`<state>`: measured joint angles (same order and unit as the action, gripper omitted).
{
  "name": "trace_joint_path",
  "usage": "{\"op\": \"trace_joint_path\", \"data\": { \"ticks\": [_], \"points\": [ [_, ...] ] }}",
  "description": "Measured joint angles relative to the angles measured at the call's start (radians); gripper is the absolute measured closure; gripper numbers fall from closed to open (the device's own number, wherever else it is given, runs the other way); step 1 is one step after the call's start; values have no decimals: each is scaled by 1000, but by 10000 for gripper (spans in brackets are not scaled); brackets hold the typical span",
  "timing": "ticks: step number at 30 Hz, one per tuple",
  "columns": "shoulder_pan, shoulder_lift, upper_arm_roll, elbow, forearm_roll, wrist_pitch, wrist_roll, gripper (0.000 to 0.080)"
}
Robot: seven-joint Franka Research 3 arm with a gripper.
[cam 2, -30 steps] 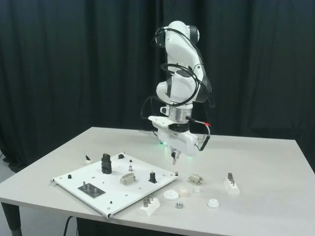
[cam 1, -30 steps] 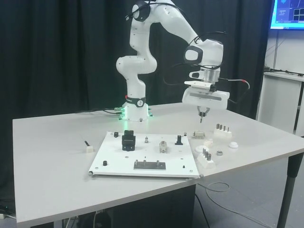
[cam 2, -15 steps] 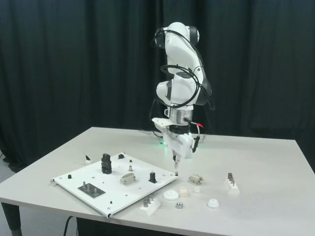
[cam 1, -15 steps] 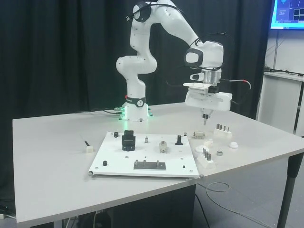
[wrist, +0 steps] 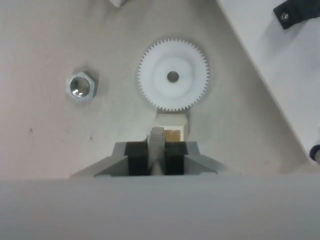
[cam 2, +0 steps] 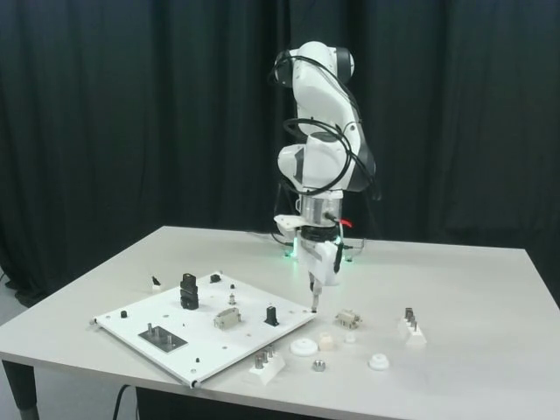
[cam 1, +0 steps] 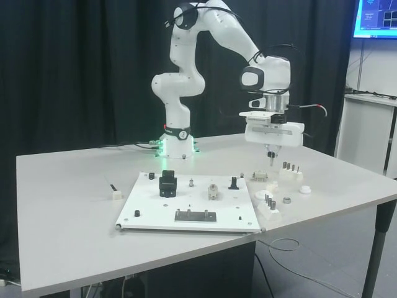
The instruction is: Place Ethernet.
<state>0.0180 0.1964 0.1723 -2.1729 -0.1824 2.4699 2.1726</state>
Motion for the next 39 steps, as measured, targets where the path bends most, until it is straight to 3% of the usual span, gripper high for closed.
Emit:
{"op": "trace_joint_path", "data": {
  "ticks": [15, 39],
  "points": [
    [-1, 42, -13, -1, 23, 56, 13, 738],
    [8, 105, -8, 0, 27, 88, -22, 738]
  ]
}}
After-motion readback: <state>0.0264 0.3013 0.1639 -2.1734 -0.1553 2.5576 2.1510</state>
